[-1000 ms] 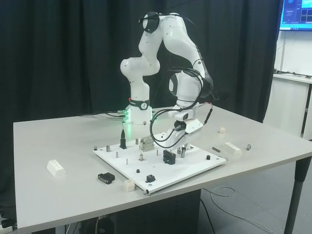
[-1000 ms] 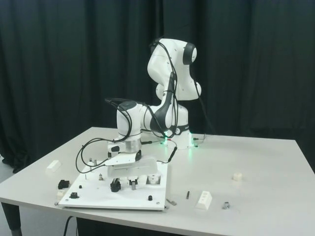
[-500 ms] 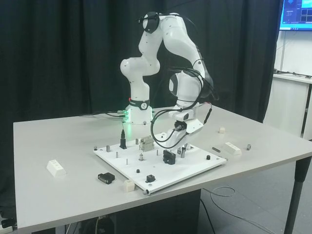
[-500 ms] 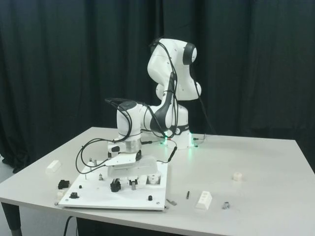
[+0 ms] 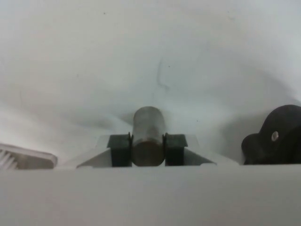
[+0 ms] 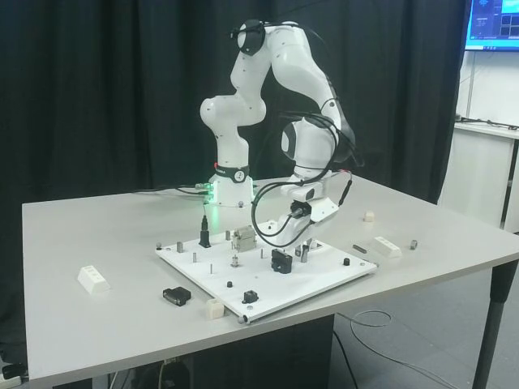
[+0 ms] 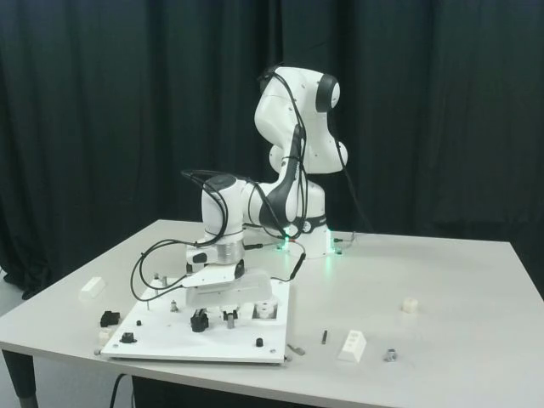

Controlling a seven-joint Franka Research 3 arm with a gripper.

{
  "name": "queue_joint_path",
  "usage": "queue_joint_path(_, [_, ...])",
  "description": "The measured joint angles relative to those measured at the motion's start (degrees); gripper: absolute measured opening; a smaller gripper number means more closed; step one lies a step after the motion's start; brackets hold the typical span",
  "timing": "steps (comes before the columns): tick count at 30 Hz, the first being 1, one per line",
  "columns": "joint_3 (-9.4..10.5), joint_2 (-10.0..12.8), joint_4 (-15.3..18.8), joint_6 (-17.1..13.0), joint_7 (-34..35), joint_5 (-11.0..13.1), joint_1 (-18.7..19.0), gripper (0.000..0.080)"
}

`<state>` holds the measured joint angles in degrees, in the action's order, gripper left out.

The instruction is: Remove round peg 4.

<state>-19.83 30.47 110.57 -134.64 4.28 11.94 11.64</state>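
Wrist view: the gripper is closed tight on round peg 4, its two black pads pressed against either flank of the grey cylinder, a hold that suits drawing the peg straight up out of the white board. A black fixture sits at three o'clock from the peg, cut off by the frame edge; whether the peg's lower end is clear of its hole cannot be seen

First room view: the white arm folds down over the board on the grey table, gripper low near the board's middle. The peg itself is too small to pick out here

Second room view: the wrist hangs over the board, hiding the peg behind the hand; loose white blocks lie apart at four o'clock from it
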Motion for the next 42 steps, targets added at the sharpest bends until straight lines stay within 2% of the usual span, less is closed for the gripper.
queue_joint_path(20, [-0.06, 0.73, -1.55, 2.23, 0.01, -0.88, -0.02, 0.015])
queue_joint_path(42, [-0.05, 0.75, -1.63, 2.39, 0.2, -0.93, -0.08, 0.015])
